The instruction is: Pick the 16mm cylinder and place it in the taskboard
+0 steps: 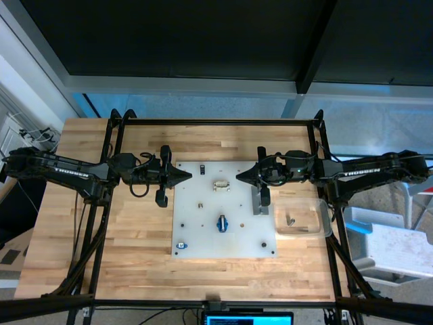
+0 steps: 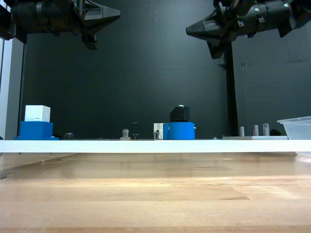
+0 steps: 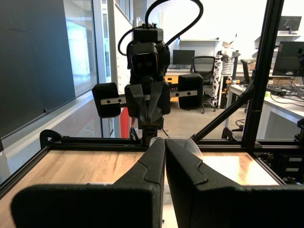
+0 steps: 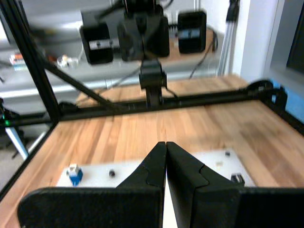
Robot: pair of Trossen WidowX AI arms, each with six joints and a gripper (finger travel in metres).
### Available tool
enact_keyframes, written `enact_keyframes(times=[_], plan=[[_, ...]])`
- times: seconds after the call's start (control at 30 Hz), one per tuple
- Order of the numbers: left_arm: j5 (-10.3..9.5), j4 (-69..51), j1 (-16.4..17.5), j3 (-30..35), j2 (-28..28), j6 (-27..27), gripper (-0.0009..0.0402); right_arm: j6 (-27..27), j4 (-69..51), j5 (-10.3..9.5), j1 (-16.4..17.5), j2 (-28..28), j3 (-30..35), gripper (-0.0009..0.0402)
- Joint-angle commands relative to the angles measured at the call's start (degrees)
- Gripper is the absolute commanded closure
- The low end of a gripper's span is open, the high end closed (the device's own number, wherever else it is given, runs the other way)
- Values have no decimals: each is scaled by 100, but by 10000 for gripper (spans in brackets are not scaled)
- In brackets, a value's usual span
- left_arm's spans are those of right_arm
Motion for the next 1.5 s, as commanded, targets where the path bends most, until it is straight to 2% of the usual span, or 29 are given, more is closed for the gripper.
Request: enact_keyframes(times=[0.03,0.17,0.3,0.47,0.6,0.7,1.03,1.5], plan=[[0,2,0,2,2,0,393,-24,-769,2,39,-2,323,393],[0,2,0,2,2,0,393,-28,-1888,17,153,-2,726,393],[0,2,0,2,2,0,393,-13,-2942,289,332,7,1080,393],[0,2,2,2,2,0,393,107,-3926,339,546,4,1504,393],[0,2,2,2,2,2,393,184,-4795,634,715,11,1827,393],[0,2,0,2,2,2,393,339,-5394,754,824,9,2004,393],[0,2,0,2,2,2,393,1110,-6857,758,1390,9,2100,393],[0,2,2,2,2,2,393,1827,-8050,745,2100,116,2100,393]])
